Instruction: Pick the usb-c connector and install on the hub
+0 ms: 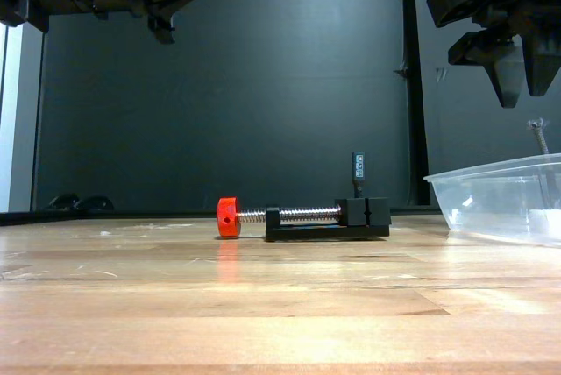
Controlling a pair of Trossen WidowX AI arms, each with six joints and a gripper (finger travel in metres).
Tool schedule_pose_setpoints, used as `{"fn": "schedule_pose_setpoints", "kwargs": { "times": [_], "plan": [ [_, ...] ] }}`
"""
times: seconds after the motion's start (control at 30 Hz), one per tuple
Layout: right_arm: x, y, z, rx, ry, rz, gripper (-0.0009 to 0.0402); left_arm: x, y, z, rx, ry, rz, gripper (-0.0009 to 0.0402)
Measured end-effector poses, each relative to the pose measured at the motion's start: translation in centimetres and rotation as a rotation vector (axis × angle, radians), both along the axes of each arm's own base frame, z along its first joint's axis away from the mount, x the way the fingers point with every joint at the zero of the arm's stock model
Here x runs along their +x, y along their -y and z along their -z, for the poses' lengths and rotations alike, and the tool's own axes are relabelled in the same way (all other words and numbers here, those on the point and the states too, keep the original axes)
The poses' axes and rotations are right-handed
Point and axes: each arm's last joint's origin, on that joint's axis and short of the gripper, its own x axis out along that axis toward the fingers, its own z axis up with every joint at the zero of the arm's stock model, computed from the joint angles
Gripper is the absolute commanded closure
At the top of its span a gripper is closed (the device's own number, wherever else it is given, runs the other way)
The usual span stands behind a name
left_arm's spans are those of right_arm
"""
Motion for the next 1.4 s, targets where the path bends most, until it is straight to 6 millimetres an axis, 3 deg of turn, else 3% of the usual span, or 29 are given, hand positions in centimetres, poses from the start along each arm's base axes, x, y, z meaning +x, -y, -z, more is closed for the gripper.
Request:
{"fn": "schedule_pose_setpoints", "kwargs": {
  "times": [0.8,1.4],
  "plan": [
    [2.1,-0.8,2.4,-0.01,-0.044,-0.016,0.0212,0.0,0.0,0.0,0.0,0.001,0.0,0.0393],
    [2.1,-1.2,4.1,-0.012,-0.057,-0.017,0.0212,0.0,0.0,0.0,0.0,0.0,0.0,0.0393]
  ]
}}
